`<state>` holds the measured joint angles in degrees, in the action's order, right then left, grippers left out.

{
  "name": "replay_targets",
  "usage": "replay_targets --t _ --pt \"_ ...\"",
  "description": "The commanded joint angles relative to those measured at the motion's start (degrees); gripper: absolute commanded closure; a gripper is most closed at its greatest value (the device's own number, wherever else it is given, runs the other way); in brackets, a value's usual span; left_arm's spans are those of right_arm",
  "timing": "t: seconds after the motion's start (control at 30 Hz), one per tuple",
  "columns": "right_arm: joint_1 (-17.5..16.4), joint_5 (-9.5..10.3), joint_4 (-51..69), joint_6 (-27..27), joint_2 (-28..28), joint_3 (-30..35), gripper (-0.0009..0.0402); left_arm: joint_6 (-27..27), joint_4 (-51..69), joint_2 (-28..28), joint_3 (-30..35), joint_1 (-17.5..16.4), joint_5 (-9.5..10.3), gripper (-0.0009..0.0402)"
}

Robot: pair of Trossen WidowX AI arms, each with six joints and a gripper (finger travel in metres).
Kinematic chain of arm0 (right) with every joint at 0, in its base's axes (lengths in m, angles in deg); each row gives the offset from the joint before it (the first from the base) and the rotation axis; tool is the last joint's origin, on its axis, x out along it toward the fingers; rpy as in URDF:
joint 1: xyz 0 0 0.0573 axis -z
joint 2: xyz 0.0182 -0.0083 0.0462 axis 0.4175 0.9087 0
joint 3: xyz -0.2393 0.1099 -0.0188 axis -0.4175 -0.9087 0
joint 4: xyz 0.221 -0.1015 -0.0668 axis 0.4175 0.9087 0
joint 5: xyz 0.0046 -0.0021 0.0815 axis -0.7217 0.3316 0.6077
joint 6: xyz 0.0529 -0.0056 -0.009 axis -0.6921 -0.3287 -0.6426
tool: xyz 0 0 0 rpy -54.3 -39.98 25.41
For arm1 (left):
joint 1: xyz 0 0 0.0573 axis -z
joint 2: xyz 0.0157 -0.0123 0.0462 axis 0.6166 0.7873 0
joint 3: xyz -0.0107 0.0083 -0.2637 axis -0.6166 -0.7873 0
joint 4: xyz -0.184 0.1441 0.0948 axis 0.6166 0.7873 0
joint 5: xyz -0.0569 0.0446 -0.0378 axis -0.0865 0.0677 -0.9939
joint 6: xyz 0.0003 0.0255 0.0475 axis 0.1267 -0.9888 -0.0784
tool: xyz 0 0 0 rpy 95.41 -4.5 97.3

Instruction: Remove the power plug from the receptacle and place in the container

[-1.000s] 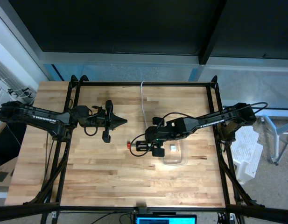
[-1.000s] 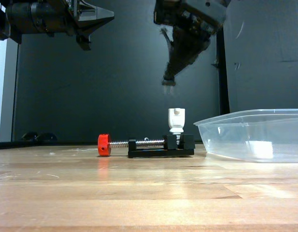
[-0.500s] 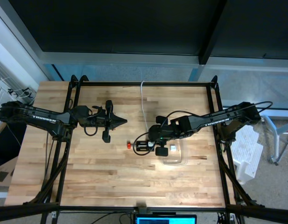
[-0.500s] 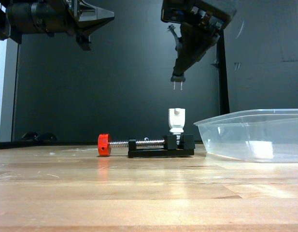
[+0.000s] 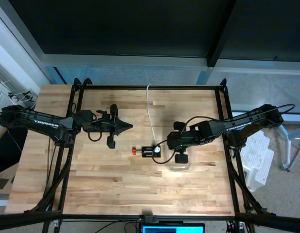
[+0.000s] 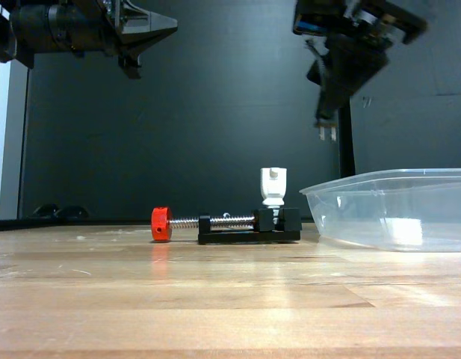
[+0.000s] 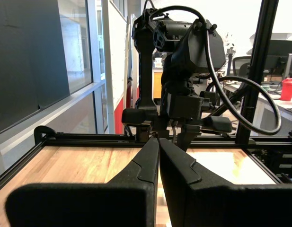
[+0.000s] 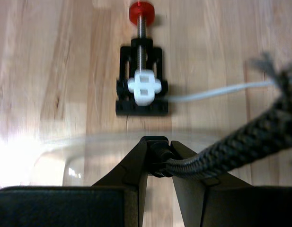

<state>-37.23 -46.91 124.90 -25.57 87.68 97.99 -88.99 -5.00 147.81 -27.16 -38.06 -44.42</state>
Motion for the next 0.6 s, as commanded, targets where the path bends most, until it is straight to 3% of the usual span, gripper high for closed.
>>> replay_targets --t 0.03,0.4,0.6 --pt "-0.09 -0.04 -0.42 0.02 -1.27 -3.28 0.0393 -0.02 -0.02 0.00 0.00 -0.02 0.00 0.0393" --pt "-0.22 -1.60 -2.73 -2.54 -3.39 -11.04 0.0388 -0.02 -0.02 0.00 0.00 0.00 0.00 0.0393" --pt "-0.24 -1.55 -4.00 -2.75 -3.39 -11.34 0.0333 -0.02 -0.02 0.11 0.00 -0.02 0.00 0.0393"
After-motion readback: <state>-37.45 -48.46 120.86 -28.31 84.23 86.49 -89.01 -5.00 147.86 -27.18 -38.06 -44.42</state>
